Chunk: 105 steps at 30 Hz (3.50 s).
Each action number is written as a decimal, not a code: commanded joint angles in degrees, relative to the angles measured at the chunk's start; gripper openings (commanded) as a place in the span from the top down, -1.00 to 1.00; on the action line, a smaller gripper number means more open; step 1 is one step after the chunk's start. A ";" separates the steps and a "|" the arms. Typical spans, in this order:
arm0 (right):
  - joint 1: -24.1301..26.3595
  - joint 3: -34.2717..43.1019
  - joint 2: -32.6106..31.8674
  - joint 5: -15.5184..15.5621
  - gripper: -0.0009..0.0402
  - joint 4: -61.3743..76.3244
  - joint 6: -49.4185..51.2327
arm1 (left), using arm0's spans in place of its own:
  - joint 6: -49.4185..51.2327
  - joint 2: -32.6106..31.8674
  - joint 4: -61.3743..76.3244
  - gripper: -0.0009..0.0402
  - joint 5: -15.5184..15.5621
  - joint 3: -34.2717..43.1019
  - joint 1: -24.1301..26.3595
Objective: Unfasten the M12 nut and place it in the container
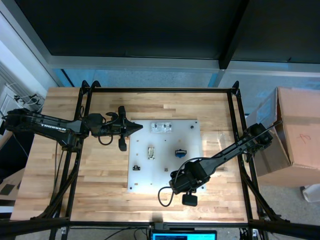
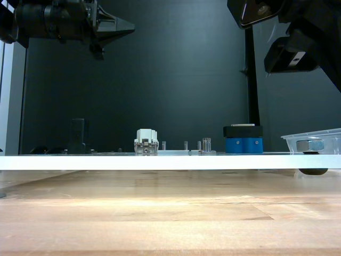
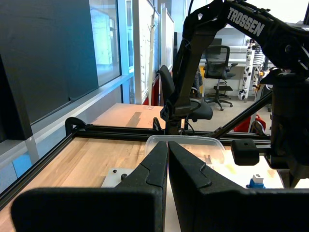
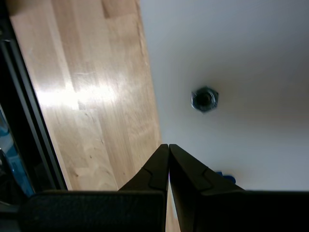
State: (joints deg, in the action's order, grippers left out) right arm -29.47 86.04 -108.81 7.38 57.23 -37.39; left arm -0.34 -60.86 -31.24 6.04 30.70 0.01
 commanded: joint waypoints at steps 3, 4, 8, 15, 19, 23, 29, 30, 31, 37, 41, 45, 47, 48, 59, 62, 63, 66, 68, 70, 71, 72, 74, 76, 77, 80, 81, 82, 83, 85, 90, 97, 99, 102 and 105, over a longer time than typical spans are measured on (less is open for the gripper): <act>1.14 -0.37 -2.60 0.22 0.96 -0.87 3.91 | -0.02 0.00 0.02 0.96 -0.02 0.00 0.00; 1.18 -0.48 -3.04 0.20 0.96 -1.01 4.48 | -0.02 0.00 0.02 0.96 -0.02 0.02 0.00; 1.27 -0.68 -4.57 -0.02 0.96 -1.27 5.25 | -0.02 0.00 0.02 0.96 -0.02 0.00 -0.02; 1.27 -1.70 -5.09 -0.50 0.96 -3.08 5.11 | -0.02 0.00 0.02 0.96 -0.02 0.00 -0.02; 1.33 -2.08 -5.07 -1.44 0.96 -3.08 4.85 | -0.02 0.00 0.02 0.96 -0.02 0.02 0.00; 1.36 -2.14 -5.07 -2.82 0.96 -2.84 4.85 | -0.02 0.00 0.02 0.96 -0.02 0.02 0.00; 1.31 -0.63 -3.23 -20.48 0.96 5.57 1.25 | -0.02 0.00 0.02 0.96 -0.02 0.02 -0.02; 1.33 -0.17 -2.80 -21.68 0.96 6.99 0.17 | -0.02 0.00 0.02 0.96 0.00 0.02 0.00; 1.31 0.09 -2.21 -21.75 0.96 7.69 -0.44 | -0.02 0.00 0.02 0.96 -0.02 0.02 0.00; 1.31 0.42 -0.55 -16.17 0.96 7.78 -1.16 | -0.02 0.00 0.02 0.96 -0.02 0.02 -0.02; 1.27 0.42 -0.35 -7.91 0.96 4.96 -0.85 | -0.02 0.00 0.02 0.96 -0.02 0.02 0.00; 1.20 0.42 -0.35 -2.71 0.96 -0.13 -0.63 | -0.02 0.00 0.02 0.96 -0.02 0.02 0.00; 1.20 0.35 -0.70 -2.75 0.96 -1.22 -0.66 | -0.02 0.00 0.02 0.96 -0.02 0.02 0.00; 1.20 0.35 -1.01 -2.73 0.96 -1.25 -0.63 | -0.02 0.00 0.02 0.96 -0.02 0.02 -0.02; 1.03 -0.20 -4.13 -1.25 0.96 -3.58 -0.24 | -0.02 0.00 0.02 0.96 -0.02 0.00 0.00; 0.94 -1.01 -4.13 -1.22 0.96 -4.48 -0.22 | -0.02 0.00 0.02 0.96 -0.02 0.00 0.00; 0.94 -1.33 -4.13 -1.22 0.96 -4.63 -0.22 | -0.02 0.00 0.00 0.96 -0.02 0.02 0.00; 0.94 -2.62 -4.13 -1.22 0.96 -5.33 -0.22 | -0.02 0.00 0.02 0.96 -0.02 0.02 0.00; 0.96 -3.34 -4.13 -1.25 0.96 -5.95 -0.22 | -0.02 0.00 0.02 0.96 -0.02 0.00 0.00; 0.96 -3.48 -4.11 -1.33 0.96 -5.99 -0.22 | -0.02 0.00 0.02 0.96 -0.02 0.02 0.00; 0.96 -3.48 -4.11 -1.38 0.96 -5.99 -0.24 | -0.02 0.00 0.02 0.96 -0.02 0.02 0.00; 0.94 -3.48 -4.11 -1.68 0.96 -5.92 -0.26 | -0.02 0.00 0.02 0.96 -0.02 0.00 -0.02; 0.96 -3.48 -4.04 -2.43 0.96 -5.46 -0.31 | -0.02 0.00 0.02 0.96 -0.02 0.00 0.00; 0.94 -3.48 -4.00 -3.69 0.96 -4.74 -0.33 | -0.02 0.00 0.02 0.96 -0.02 0.02 -0.02; 0.96 -3.48 -3.98 -3.87 0.96 -4.55 -0.33 | -0.02 0.00 0.02 0.96 -0.02 0.00 0.00; 0.96 -3.48 -3.78 -3.87 0.96 -4.61 -0.35 | -0.02 0.00 0.02 0.96 -0.02 0.00 0.00; 0.96 -3.48 -3.78 -3.89 0.96 -4.59 -0.33 | -0.02 0.00 0.02 0.96 -0.02 0.02 -0.02; 0.96 -3.48 -3.78 -3.89 0.96 -4.59 -0.31 | -0.02 0.00 0.02 0.96 -0.02 0.02 0.00; 0.96 -3.48 -3.78 -3.89 0.96 -4.61 -0.31 | -0.02 0.00 0.02 0.96 -0.02 0.02 0.00; 0.96 -3.48 -3.78 -3.98 0.96 -4.59 -0.20 | -0.02 0.00 0.02 0.96 -0.02 0.00 -0.02; 0.92 -3.32 -2.40 -20.35 0.96 1.62 -5.22 | -0.02 0.00 0.02 0.96 -0.02 0.02 0.00; 0.70 -3.30 -1.16 -18.01 0.96 3.19 -7.04 | -0.02 0.00 0.04 0.96 -0.02 0.02 -0.02; 0.66 -3.30 -0.90 -15.72 0.96 3.04 -7.13 | -0.02 0.02 -0.13 0.96 -0.02 0.02 0.00; 0.63 -3.30 0.02 -10.25 0.96 2.10 -6.64 | -0.02 0.00 -0.02 0.96 -0.02 0.02 0.00; 0.61 -3.28 1.09 -4.35 0.96 0.96 -5.92 | -0.02 0.02 -0.02 0.96 -0.02 0.02 0.00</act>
State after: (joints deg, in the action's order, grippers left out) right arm -28.82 82.67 -108.20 0.36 58.72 -43.77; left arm -0.36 -60.86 -31.24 6.04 30.70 0.01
